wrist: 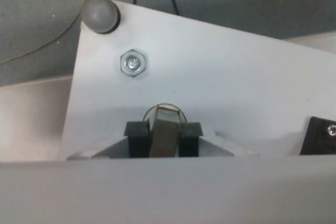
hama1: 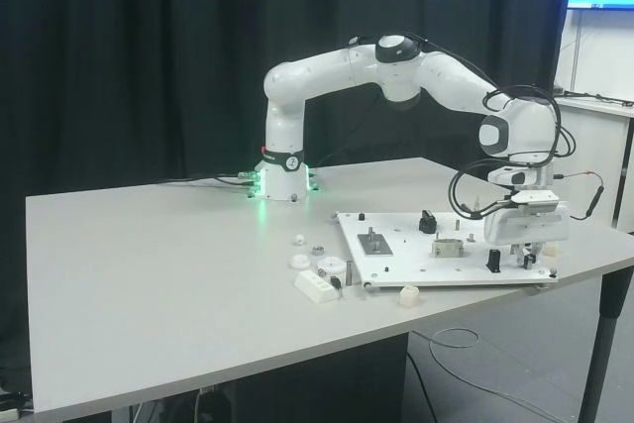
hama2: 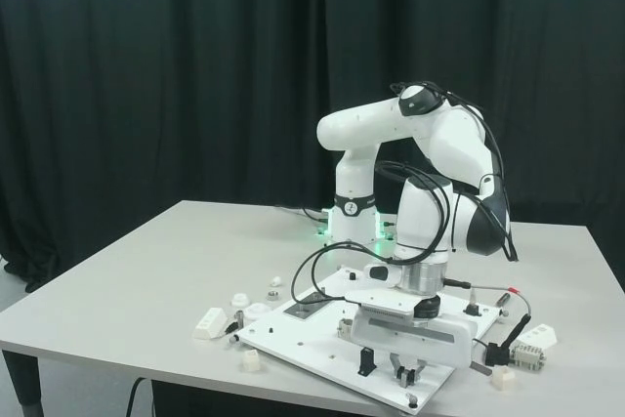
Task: Remove square peg 4.
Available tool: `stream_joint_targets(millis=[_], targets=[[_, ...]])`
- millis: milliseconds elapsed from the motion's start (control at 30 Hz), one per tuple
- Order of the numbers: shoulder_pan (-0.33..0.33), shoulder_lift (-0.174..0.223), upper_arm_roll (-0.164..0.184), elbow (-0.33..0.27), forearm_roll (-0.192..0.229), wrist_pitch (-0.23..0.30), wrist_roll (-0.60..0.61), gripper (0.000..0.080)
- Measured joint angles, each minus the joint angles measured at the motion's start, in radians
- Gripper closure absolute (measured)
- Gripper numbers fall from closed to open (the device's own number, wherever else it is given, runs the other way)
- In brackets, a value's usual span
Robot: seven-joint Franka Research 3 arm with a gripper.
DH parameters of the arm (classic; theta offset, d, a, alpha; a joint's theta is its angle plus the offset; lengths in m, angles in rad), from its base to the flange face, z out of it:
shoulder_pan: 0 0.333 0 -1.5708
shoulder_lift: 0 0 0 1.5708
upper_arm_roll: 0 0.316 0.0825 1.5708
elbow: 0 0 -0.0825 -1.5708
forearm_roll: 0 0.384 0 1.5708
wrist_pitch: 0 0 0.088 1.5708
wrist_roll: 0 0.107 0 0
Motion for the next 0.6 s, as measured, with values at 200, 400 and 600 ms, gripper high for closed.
stream_joint_targets(millis=[200, 400, 600], targets=[[0.000, 0.000, 0.000, 0.000, 0.000, -0.001, -0.003, 0.0696], [0.000, 0.003, -0.001, 0.000, 0.000, -0.003, -0.008, 0.0695], [-0.001, 0.005, -0.001, -0.003, 0.003, -0.005, -0.004, 0.0695]])
